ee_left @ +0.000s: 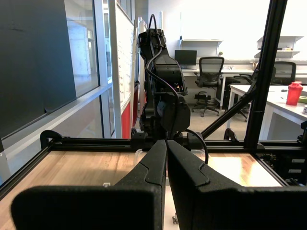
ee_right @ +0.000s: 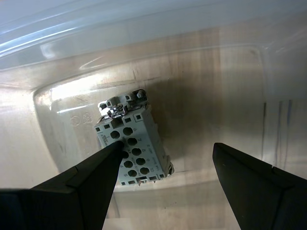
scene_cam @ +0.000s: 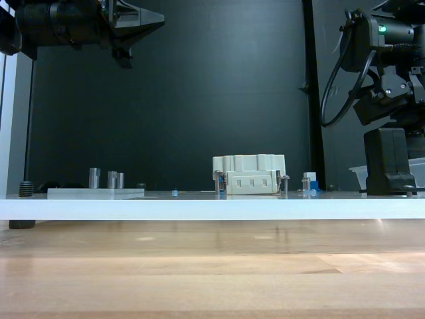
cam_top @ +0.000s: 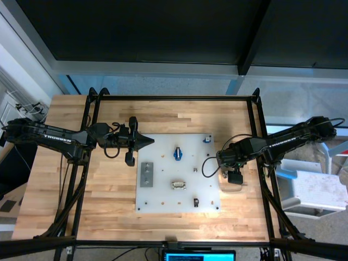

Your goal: Pick the HAN10E connector and install in the HAN10E hub

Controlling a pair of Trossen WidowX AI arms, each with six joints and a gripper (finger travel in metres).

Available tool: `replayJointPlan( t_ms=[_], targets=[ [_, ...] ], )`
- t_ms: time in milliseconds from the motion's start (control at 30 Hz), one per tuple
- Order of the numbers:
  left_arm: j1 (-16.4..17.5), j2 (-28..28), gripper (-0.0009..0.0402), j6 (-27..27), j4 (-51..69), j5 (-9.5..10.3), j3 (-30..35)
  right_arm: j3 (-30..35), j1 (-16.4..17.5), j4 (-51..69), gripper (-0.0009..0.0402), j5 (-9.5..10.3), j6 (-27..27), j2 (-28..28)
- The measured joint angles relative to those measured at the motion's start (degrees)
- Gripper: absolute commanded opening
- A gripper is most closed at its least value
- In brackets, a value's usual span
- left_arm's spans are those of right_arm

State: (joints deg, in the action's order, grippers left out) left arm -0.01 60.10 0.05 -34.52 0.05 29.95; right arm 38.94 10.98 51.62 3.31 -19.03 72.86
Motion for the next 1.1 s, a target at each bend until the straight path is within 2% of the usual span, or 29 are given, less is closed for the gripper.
replayJointPlan(
  t_ms=[67,200,1100],
  targets=[
    [0.00,0.00,0.0000,0.00,0.00,0.00,0.00,-0.11,0.11,0.02,0.0271,1.18,-0.02,0.04],
    [0.00,0.00,0.0000,0.00,0.00,0.00,0.00,-0.44,0.22,0.33,0.0271,0.15,0.04,0.22],
    [0.00,0.00,0.0000,0.00,-0.02,0.00,-0.02,-0.02,0.70,0.37,0.0271,0.74,0.02,0.02]
  ],
)
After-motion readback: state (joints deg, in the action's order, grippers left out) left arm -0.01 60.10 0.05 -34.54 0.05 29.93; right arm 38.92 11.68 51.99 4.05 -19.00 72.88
